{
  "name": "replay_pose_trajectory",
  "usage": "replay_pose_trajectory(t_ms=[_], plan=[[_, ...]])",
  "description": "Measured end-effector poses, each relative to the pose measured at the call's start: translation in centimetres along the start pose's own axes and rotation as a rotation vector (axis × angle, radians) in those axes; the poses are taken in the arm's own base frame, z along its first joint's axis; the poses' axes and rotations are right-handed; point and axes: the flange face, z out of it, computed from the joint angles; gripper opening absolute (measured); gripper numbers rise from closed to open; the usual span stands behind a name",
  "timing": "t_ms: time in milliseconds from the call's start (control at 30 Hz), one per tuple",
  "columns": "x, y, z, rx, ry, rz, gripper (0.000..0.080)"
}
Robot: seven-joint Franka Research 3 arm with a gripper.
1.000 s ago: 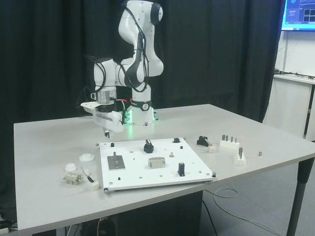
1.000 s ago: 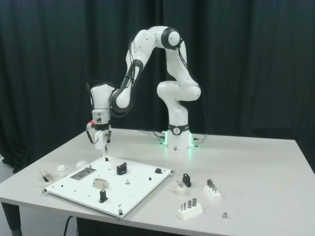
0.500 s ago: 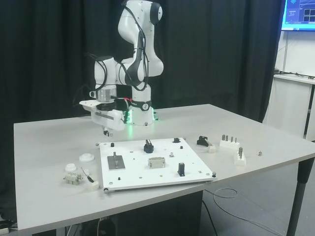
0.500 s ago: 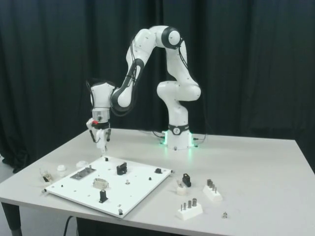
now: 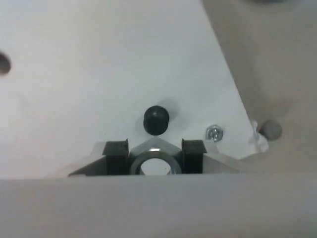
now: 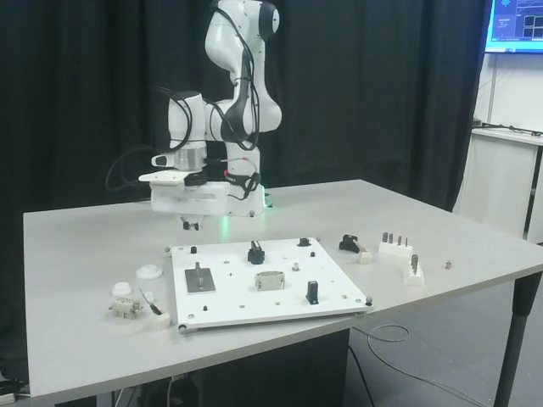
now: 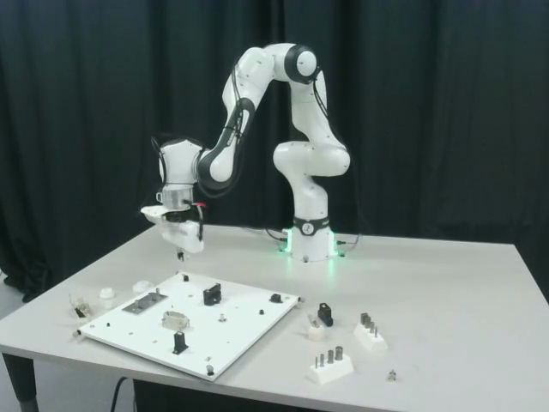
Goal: Insert bolt 4.
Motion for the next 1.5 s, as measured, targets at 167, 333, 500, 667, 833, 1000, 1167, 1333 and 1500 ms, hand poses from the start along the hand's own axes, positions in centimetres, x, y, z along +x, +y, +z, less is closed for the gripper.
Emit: replay_pose_trajectory(t_ms=[167, 333, 500, 667, 833, 1000, 1167, 1333, 1500], plan=[[-0.1, -0.1, -0.1, -0.001, -0.008, -0.180, 0.0225], [-0.3, -0.2, -0.1, -0.002, -0.015, -0.421, 0.0225], [-0.4, -0.4, -0.1, -0.003, -0.022, -0.605, 0.0225], [-0.5, -0.5, -0.1, 0.000, -0.023, -0.820, 0.0225], [-0.4, -0.6, -0.2, 0.002, -0.021, -0.943, 0.0225], [-0.2, -0.4, -0.2, 0.002, -0.019, -1.051, 0.0225], [0.1, 0.0, -0.1, 0.000, -0.017, -1.130, 0.0225], [0.5, 0.5, 0.1, -0.005, -0.018, -1.214, 0.0225], [0.5, 0.8, 0.4, -0.008, -0.021, -1.286, 0.0225]])
